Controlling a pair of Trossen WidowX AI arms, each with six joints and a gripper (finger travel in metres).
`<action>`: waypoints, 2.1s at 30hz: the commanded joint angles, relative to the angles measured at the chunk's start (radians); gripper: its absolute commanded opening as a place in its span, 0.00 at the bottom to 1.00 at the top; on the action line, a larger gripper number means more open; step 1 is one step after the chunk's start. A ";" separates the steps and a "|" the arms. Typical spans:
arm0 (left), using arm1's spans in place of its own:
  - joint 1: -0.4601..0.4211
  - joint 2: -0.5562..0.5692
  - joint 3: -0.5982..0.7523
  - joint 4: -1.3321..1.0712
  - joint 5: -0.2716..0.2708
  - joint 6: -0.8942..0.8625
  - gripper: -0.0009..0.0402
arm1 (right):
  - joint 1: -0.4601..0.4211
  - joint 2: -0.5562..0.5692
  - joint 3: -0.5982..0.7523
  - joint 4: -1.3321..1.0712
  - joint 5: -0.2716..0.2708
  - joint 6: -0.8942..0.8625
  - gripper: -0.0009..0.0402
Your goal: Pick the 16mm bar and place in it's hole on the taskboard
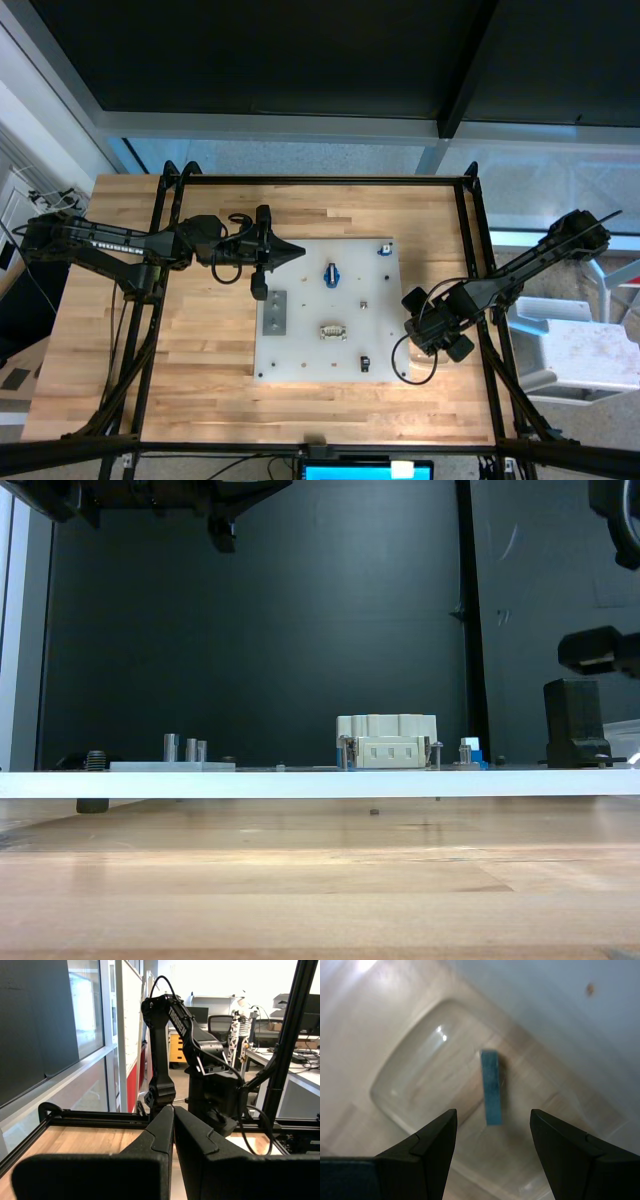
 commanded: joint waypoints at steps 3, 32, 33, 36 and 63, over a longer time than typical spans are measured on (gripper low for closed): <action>0.000 0.000 0.000 0.000 0.000 0.000 0.02 | 0.000 0.022 -0.007 0.014 0.008 -0.002 0.52; 0.000 0.000 0.000 0.000 0.000 0.000 0.02 | -0.009 0.132 -0.027 0.080 -0.003 -0.021 0.39; 0.000 0.000 0.000 0.000 0.000 0.000 0.02 | -0.009 0.136 -0.027 0.083 -0.003 -0.020 0.38; 0.000 0.000 0.000 0.000 0.000 0.000 0.02 | -0.009 0.143 -0.028 0.085 -0.003 -0.020 0.35; 0.000 0.000 0.000 0.000 0.000 0.000 0.02 | -0.016 0.055 0.051 -0.091 -0.003 0.005 0.04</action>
